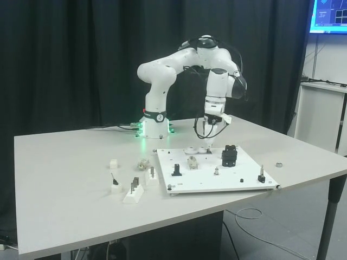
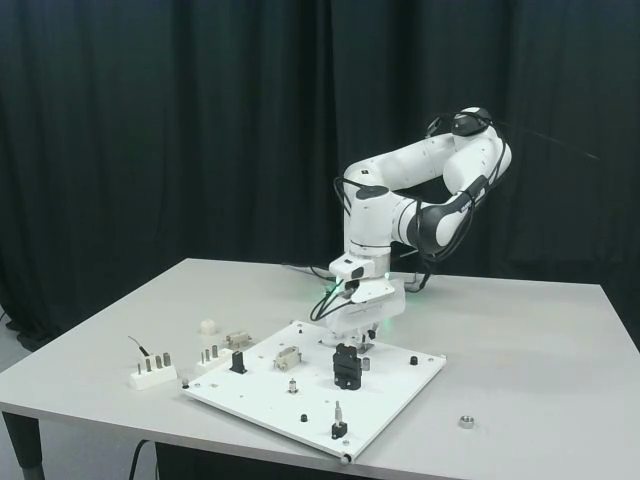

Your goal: Insert small gear.

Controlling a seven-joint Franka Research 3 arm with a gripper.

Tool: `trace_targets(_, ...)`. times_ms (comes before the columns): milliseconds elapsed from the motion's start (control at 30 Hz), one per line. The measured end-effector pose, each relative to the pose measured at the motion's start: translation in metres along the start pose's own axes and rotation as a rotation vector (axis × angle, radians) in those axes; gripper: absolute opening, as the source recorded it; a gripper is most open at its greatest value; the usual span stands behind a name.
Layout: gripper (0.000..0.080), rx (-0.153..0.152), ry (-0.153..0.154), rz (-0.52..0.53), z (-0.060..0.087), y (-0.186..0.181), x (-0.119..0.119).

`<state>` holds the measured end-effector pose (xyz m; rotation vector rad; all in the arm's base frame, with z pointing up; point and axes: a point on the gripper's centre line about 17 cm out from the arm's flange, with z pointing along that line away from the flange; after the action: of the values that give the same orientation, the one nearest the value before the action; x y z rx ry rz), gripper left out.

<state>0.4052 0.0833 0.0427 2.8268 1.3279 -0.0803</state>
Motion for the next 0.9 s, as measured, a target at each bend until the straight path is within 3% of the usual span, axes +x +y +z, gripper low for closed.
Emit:
trace_targets(333,0.0194,-0.008,-0.003,-0.05,-0.0001,-0.0004,-0.0003)
trace_targets(633,0.0194,-0.016,-0.003,-0.157,0.0006,-0.0001,-0.0002)
trace_targets(900,0.0194,-0.016,0.006,-0.119,0.0008,0.0,-0.0004)
